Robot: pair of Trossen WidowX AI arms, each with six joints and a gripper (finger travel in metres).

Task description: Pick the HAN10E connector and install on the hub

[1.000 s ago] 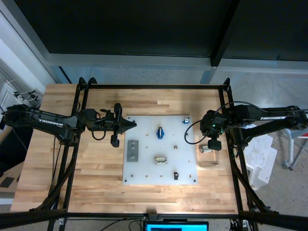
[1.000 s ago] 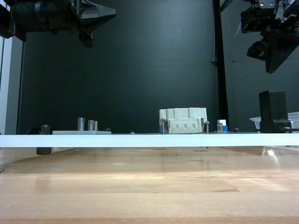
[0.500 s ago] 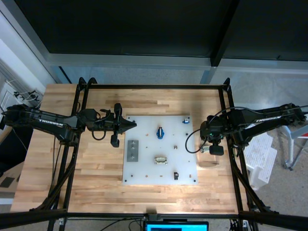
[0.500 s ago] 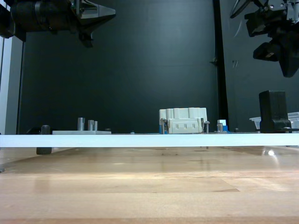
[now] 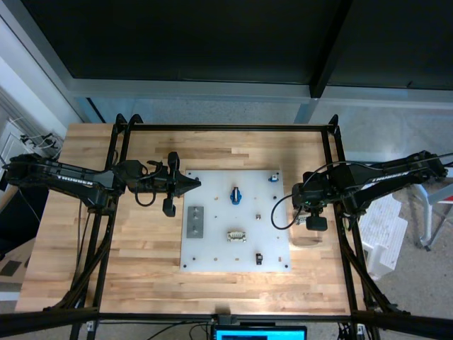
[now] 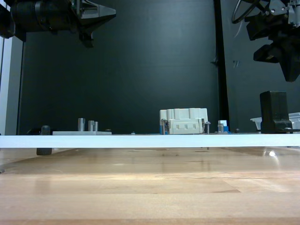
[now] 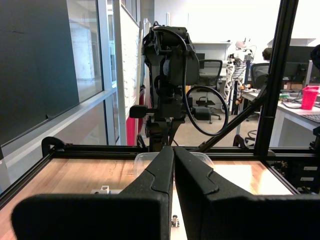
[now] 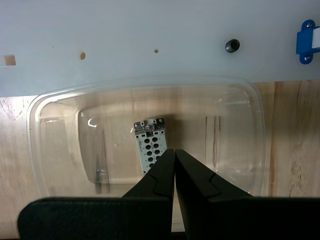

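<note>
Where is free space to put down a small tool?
Bare wood: between the white board and the table's near edge, and left of the board. Crowded: the clear tray with the HAN10E connector, right gripper above it. Left gripper hangs by the board's far-left corner.

Shows the left gripper [image 5: 195,183] hanging over the left edge of the white board [image 5: 212,255], near its far corner. Places the right gripper [image 5: 311,217] above the clear tray [image 5: 303,242], just beside the board's right edge. Sets the hub [image 5: 236,236] mid-board, right of the grey block [image 5: 195,221], nearer than the blue fitting [image 5: 236,195].
</note>
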